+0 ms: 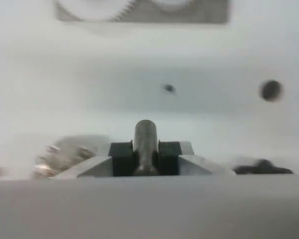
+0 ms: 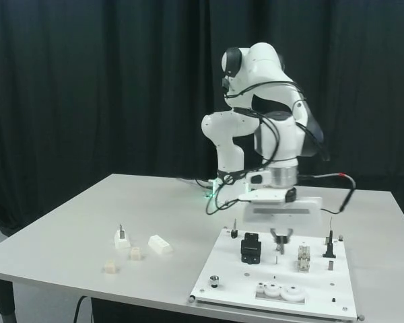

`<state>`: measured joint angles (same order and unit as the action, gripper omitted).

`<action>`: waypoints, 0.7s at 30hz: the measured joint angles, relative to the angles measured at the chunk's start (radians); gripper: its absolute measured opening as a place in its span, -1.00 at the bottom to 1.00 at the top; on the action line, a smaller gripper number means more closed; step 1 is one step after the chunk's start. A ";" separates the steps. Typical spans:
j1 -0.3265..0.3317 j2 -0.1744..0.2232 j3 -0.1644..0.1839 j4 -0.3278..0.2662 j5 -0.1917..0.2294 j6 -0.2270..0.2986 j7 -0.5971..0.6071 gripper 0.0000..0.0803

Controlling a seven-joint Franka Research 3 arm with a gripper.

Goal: Insert round peg 3.

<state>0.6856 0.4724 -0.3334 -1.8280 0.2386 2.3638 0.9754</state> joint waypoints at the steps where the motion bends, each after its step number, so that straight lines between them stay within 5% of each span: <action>1: 0.007 0.010 0.000 0.013 0.000 -0.001 0.011 -0.74; 9: 0.047 0.094 0.000 0.128 0.000 -0.033 0.088 -0.74; 21: 0.075 0.226 0.000 0.323 0.000 -0.170 0.164 -0.74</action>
<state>0.7604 0.6982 -0.3330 -1.5055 0.2386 2.1943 1.1390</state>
